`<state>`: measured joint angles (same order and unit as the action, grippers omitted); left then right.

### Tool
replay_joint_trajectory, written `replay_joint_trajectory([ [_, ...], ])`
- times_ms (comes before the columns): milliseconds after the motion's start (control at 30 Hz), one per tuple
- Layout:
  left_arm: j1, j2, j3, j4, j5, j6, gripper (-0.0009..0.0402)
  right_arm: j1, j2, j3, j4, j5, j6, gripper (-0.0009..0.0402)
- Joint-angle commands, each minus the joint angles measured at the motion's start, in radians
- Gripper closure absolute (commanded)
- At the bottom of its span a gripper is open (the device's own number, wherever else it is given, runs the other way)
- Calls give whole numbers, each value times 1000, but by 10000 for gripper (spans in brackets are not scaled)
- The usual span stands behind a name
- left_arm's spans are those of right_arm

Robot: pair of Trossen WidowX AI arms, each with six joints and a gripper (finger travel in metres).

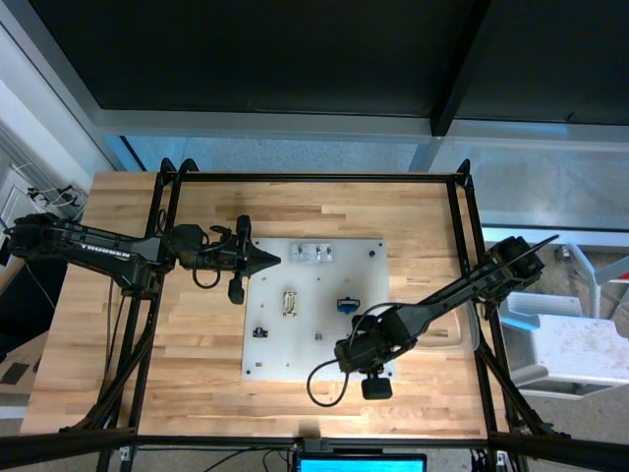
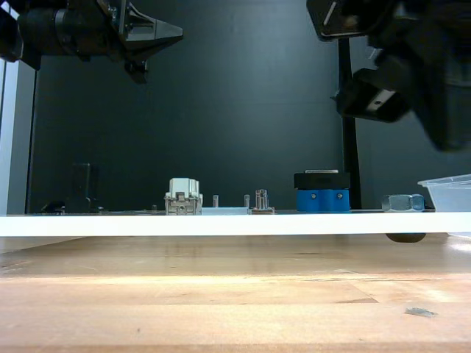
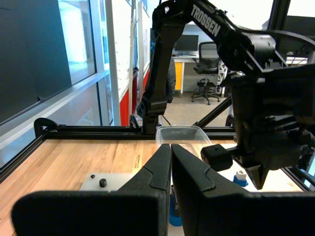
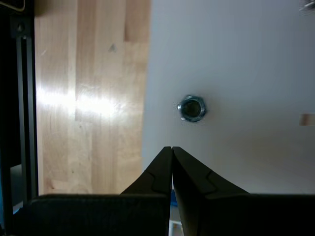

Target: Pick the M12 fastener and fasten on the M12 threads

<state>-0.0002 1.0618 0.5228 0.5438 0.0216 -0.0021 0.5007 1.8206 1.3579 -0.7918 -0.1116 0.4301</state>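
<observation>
apparently at the fastening step, not the pick. right gripper [image 4: 172,148] closed tip to tip on nothing, hanging above the white board [image 4: 246,59]. silver nut [image 4: 192,108] just ahead of those tips and below them, apart from them, lying flat with its hole facing up. seen level from the table's near edge, resting low at the board's surface with no ribs showing under it, so probably over the stud and run well down; cannot tell for sure how far threaded, with the stud itself hidden. next, judging by that: either check the seating and lift clear, or open the fingers, come down ahead onto the nut's flats, pinch and turn to snug it. calls for a centred, upright approach, to avoid cocking the nut on its threads with a sideways push. for room: board edge close beside the gripper, bare wooden table [image 4: 88,98] beyond it and a black frame rail [image 4: 19,98] farther out on that side; clear tray [image 2: 449,187] just past the nut on one side, blue block [image 2: 321,198] farther off on the other. plenty of open space straight up. left gripper [image 3: 171,146] also closed and empty, held high across the board, well apart from the right gripper and out of its way.
</observation>
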Motion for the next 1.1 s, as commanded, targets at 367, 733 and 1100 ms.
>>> replay_joint_trajectory([
  [367, 0, 0, 0, 0, 0, 0, 393, 10, -132, 0, -28, 87, -23, 393],
  [733, 0, 0, 0, 0, 0, 0, 393, 10, -143, 0, -34, 95, -25, 393],
  [1100, 0, 0, 0, 0, 0, 0, 393, 10, -143, 0, -33, 95, -24, 393],
])
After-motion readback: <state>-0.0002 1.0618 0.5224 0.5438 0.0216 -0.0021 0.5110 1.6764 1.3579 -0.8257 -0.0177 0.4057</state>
